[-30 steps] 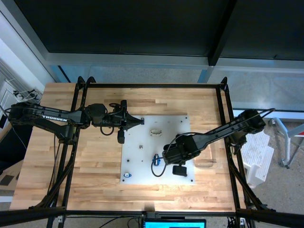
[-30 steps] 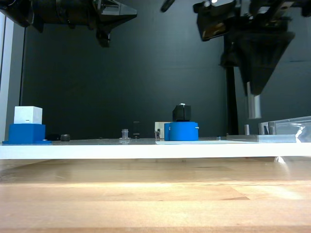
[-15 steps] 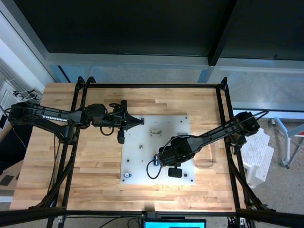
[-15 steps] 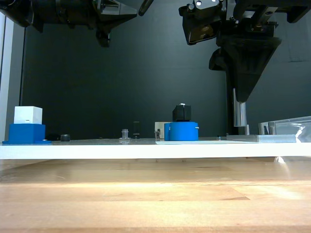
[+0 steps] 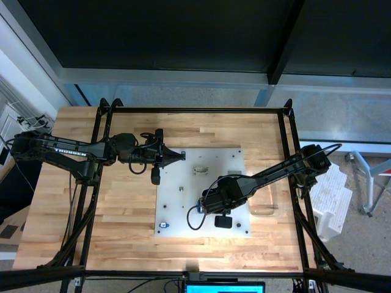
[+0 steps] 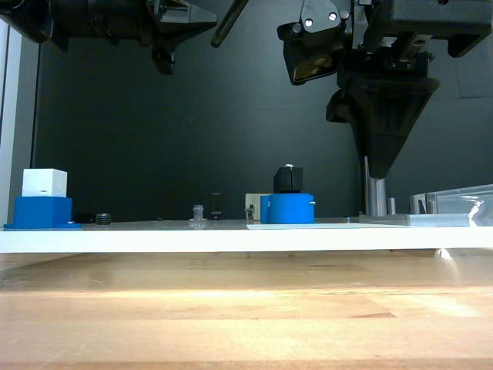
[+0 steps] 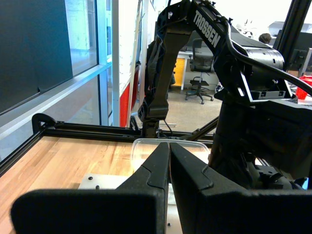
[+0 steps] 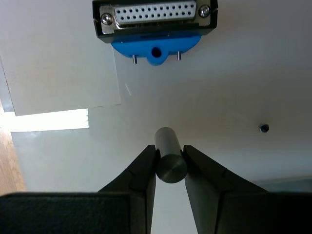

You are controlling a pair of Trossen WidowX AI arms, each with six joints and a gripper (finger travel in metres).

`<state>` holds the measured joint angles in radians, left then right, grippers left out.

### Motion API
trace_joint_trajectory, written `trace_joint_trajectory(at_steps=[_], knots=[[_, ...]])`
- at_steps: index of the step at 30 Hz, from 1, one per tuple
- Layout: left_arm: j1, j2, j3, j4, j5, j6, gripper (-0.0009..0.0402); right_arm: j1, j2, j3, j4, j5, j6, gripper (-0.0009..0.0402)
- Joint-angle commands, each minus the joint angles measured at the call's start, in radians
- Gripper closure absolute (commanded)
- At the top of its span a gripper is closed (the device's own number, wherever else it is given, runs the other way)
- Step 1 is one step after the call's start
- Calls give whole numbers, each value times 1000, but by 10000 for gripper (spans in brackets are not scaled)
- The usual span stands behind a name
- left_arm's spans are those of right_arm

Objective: Pick the 16mm cylinder and install on the taskboard

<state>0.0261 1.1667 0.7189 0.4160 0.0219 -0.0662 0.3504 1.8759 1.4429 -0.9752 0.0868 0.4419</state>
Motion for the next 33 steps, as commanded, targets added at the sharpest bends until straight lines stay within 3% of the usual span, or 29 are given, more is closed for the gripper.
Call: trace_joint_trajectory(at_steps=[1, 33], knots=[[0, 0, 0, 1, 0, 0, 393, 0, 1, -1, 0, 0, -2, 393], [0, 0, 0, 1, 0, 0, 393, 3, 0, -19, 17, -3, -2, 393]])
